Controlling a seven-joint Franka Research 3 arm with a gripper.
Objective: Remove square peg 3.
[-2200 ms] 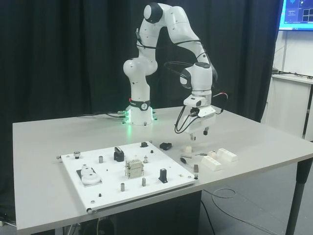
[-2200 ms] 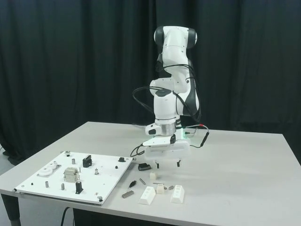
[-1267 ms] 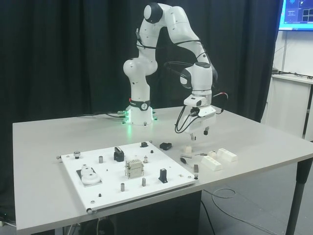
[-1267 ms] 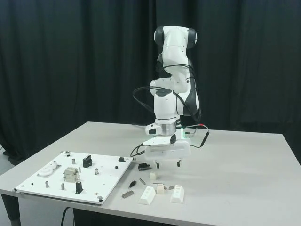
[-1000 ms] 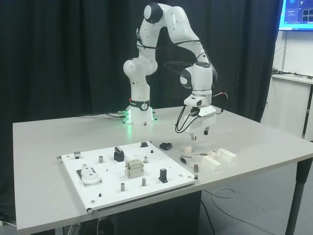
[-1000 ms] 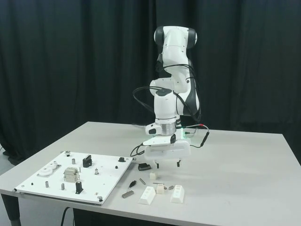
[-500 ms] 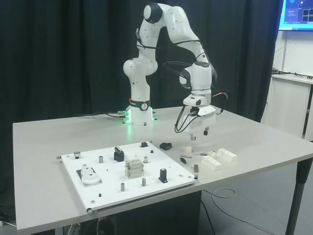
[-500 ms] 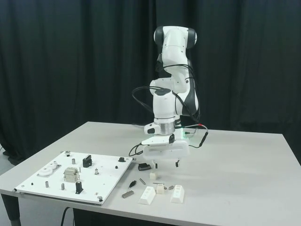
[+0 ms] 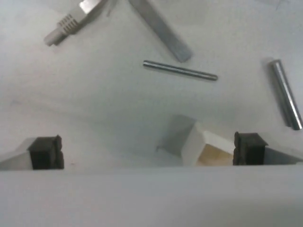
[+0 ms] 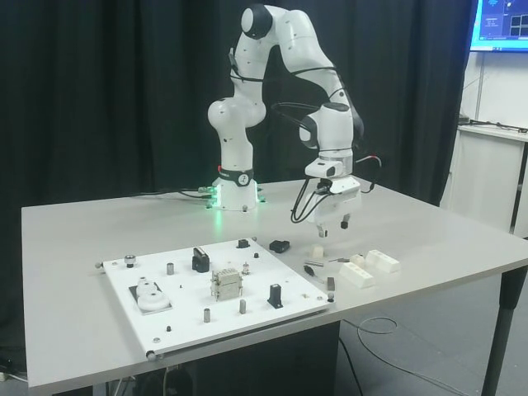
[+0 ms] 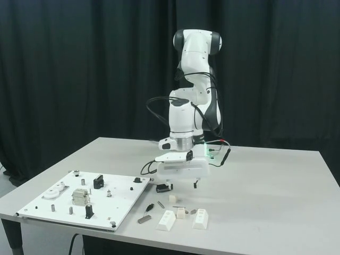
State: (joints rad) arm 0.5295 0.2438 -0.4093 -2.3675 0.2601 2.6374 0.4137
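Hovering over table (image 10: 429,223) clutter | gripper (image 9: 147,152) fingers spread, holding nothing | small white block (image 9: 206,147), likely square peg 3, lies off-centre below, just beside one fingertip (image 9: 250,148) | you must shift toward it.

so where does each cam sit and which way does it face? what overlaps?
First room view: off the table's front corner, facing the arm's base across the white board; whole arm and hand show.
Second room view: off another side, with the board at the near corner; whole arm shows.
Wrist view: on the wrist, looking down at the grey table; only the fingertips show, spread apart.
Shared: the small white block under the hand appears in all three.
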